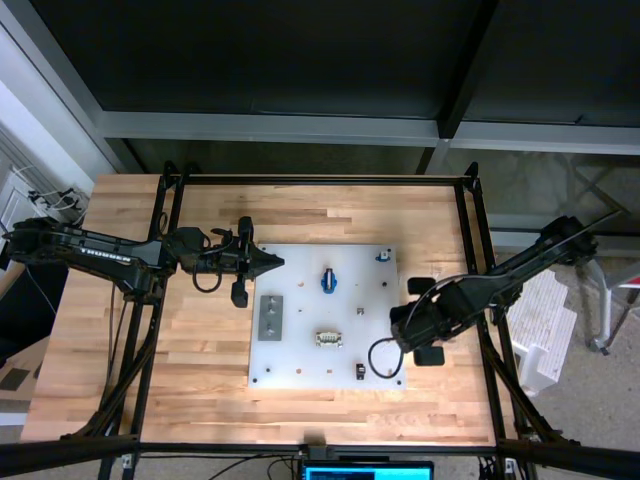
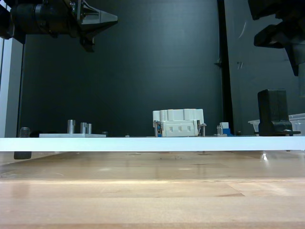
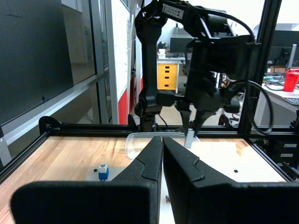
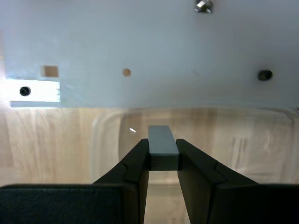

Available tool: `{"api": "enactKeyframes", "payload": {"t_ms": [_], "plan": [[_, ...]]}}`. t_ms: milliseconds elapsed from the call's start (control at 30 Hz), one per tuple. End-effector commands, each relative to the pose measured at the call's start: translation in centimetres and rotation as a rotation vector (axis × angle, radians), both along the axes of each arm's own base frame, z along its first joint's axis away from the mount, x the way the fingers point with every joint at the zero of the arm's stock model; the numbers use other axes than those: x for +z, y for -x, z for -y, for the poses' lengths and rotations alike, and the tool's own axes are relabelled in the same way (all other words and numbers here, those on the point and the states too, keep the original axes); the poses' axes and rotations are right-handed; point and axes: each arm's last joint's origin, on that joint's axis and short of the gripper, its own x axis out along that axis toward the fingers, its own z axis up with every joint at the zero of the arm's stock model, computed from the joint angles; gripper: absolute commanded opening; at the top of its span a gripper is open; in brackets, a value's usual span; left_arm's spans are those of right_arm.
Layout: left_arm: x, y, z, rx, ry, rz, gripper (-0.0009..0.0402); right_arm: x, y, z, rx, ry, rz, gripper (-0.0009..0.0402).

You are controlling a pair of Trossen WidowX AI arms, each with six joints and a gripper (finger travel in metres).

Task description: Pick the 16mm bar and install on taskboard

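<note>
My right gripper (image 4: 163,156) is shut on the 16mm bar (image 4: 163,139), a short dull grey piece standing out past the fingertips. It hangs over the wood and a clear tray just off the right edge of the taskboard (image 4: 154,42). From the left wrist view the bar (image 3: 189,139) shows pinched under the right gripper. In the high view the right gripper (image 1: 400,322) sits at the right rim of the white taskboard (image 1: 300,372). My left gripper (image 1: 268,262) is shut and empty, held high over the board's back left corner.
On the board stand a grey block (image 1: 271,317), a blue knob (image 1: 329,280), a beige connector (image 1: 328,340) and a small black part (image 1: 360,372). A clear plastic tray (image 3: 140,142) lies beside the board. Black frame rails (image 1: 480,260) run along the table's sides.
</note>
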Motion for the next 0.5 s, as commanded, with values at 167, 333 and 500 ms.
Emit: {"api": "enactKeyframes", "payload": {"t_ms": [167, 333, 500], "plan": [[0.0, 0.0, 0.0, 0.000, 0.000, 0.000, 0.0000, -0.5, -1.3, -2.1, -0.017, -0.007, 0.002, 0.0002], [0.0, 0.0, 0.0, 0.000, 0.000, 0.001, 0.0000, -1.0, -1.8, -3.6, -0.019, -0.018, 0.011, 0.0002], [0.0, 0.0, 0.0, 0.000, 0.000, 0.001, 0.0000, -1.5, -2.2, -5.0, -0.023, -0.029, 0.020, 0.0002]]}}
